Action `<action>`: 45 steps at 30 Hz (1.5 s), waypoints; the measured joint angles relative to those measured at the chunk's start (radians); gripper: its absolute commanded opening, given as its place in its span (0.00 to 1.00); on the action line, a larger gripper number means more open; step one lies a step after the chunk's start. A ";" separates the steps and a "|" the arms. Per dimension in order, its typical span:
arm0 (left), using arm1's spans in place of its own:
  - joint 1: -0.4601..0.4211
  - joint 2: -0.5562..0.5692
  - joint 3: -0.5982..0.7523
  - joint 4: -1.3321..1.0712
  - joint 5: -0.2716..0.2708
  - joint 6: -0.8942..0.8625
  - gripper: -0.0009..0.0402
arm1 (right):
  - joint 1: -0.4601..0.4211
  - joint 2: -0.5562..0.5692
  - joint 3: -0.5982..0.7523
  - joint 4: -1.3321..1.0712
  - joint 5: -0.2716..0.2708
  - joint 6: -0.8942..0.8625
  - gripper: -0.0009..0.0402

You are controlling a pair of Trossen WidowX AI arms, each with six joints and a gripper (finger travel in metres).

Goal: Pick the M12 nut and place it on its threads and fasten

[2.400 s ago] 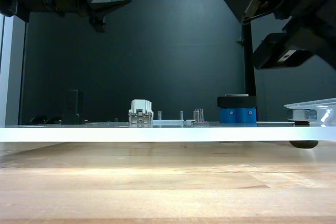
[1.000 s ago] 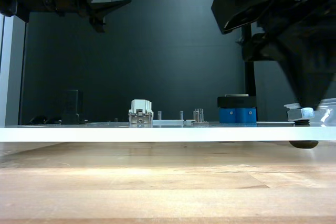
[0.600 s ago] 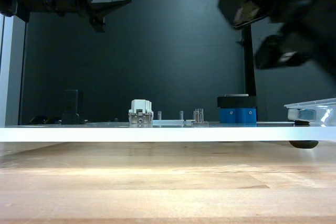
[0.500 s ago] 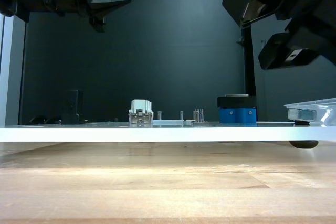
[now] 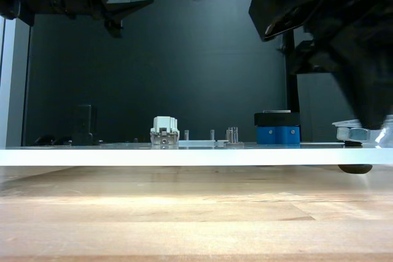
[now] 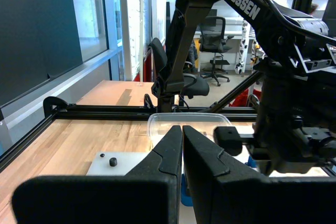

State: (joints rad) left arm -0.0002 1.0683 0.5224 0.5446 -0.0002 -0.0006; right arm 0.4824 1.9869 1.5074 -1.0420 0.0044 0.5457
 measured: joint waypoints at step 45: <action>0.000 0.000 0.000 0.000 0.000 0.000 0.02 | 0.000 0.001 0.000 0.070 -0.366 0.067 0.02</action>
State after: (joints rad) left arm -0.0002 1.0679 0.5228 0.5446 -0.0002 -0.0006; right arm 0.4824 1.9881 1.5070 -0.9722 -0.3618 0.6125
